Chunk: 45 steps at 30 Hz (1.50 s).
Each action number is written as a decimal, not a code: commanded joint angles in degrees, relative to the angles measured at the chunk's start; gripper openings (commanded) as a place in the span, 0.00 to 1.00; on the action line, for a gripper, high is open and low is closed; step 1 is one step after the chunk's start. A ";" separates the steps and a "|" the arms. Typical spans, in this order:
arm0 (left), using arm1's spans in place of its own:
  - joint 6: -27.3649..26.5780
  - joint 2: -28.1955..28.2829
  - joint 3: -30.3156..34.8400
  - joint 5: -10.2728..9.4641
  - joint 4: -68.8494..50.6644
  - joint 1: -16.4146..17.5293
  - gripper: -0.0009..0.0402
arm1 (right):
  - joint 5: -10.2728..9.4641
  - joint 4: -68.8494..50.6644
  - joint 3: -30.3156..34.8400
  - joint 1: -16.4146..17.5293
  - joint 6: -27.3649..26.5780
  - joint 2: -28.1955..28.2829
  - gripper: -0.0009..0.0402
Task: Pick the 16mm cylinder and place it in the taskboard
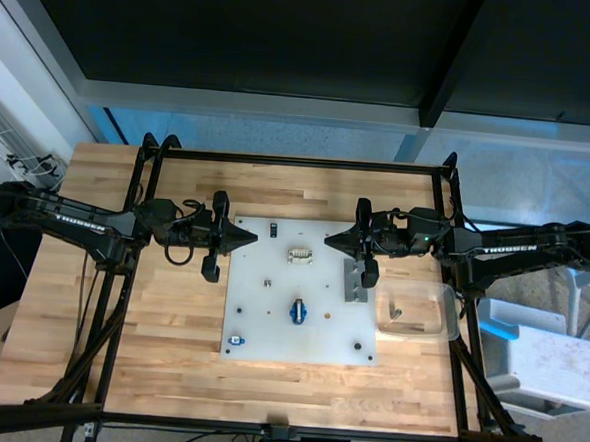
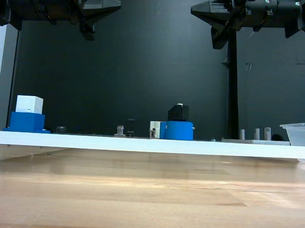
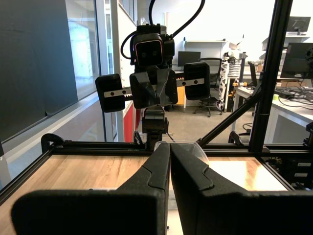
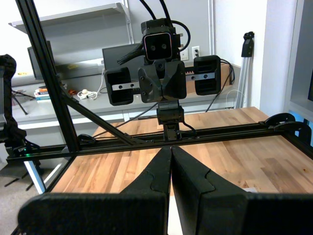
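Note:
The taskboard (image 1: 269,325) is a white square plate in the middle of the table; the low view shows its near edge (image 2: 140,144). A tiny dull-grey stub, the 16mm cylinder (image 1: 397,312), lies inside the clear tray right of the board. My left gripper (image 1: 252,236) hovers shut over the board's far left corner, high above it (image 2: 118,6). My right gripper (image 1: 330,240) hangs shut over the far right part of the board (image 2: 192,12), well away from the cylinder. Each wrist view shows its own fingertips pressed together (image 3: 169,147) (image 4: 171,149), with nothing between them.
The clear plastic tray (image 1: 447,316) sits at the board's right edge. On the board stand a grey rectangular block (image 1: 354,282), a blue fitting (image 1: 298,310), a small blue-and-white fitting (image 1: 236,339) and a white connector (image 1: 298,253). A black frame rail (image 1: 299,162) borders the table.

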 commanded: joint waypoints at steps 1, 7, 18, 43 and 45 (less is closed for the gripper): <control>0.00 0.00 0.00 0.00 0.00 0.00 0.02 | 0.57 2.49 0.00 0.00 -2.84 0.02 0.02; 0.00 0.00 0.00 0.00 0.00 0.00 0.02 | 0.59 2.49 0.00 0.00 -2.84 0.02 0.02; 0.00 0.00 0.00 0.00 0.00 0.00 0.02 | 0.59 0.61 0.17 0.04 -1.11 -0.55 0.02; -0.02 0.00 0.00 0.00 0.00 0.00 0.02 | 6.36 -58.49 20.00 5.97 -1.14 -0.79 0.02; -0.02 0.00 0.00 0.00 0.00 0.02 0.02 | 7.32 -62.07 21.55 7.17 -0.52 -0.76 0.02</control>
